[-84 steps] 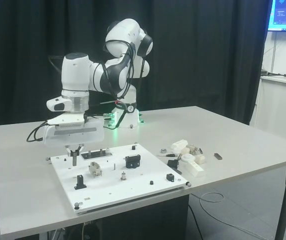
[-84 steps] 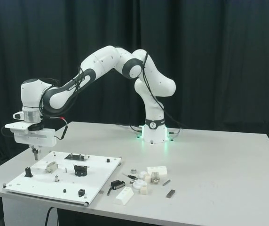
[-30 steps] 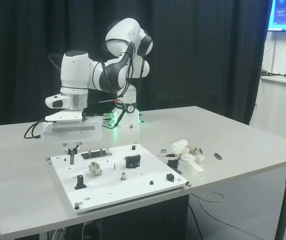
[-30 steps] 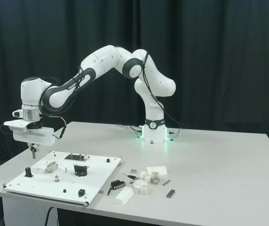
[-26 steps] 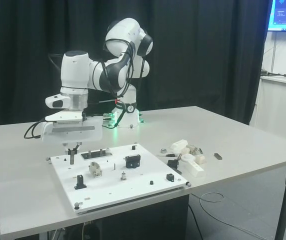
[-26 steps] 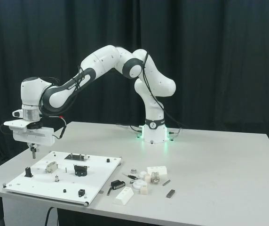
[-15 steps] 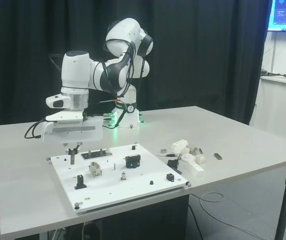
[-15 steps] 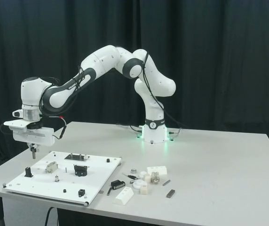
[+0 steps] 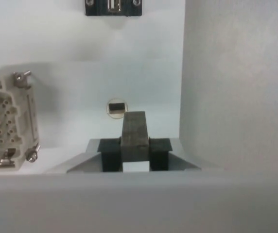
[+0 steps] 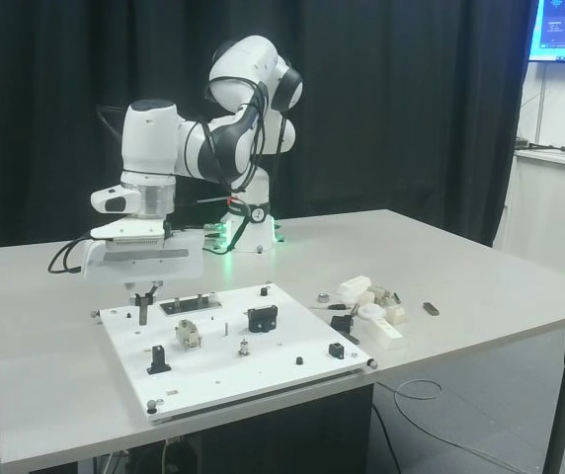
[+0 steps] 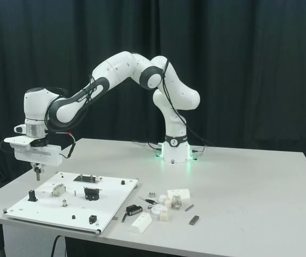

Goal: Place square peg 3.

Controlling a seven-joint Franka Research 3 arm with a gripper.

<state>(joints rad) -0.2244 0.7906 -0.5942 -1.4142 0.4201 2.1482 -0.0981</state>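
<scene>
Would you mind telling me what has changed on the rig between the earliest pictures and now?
The gripper, shut on the square peg, has risen a little and shifted slightly toward the board's outer edge. The peg remains clamped above the white board. The board's fixtures and the loose parts on the grey table are unmoved.

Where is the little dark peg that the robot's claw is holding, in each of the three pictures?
Wrist view: the square peg stands mid-picture, clamped in the gripper, just short of a small square hole.
First room view: it hangs under the gripper at the white board's far left corner.
Second room view: it hangs under the gripper above the board's far left edge.
Shared landmark: the grey multi-pin connector on the board.
</scene>
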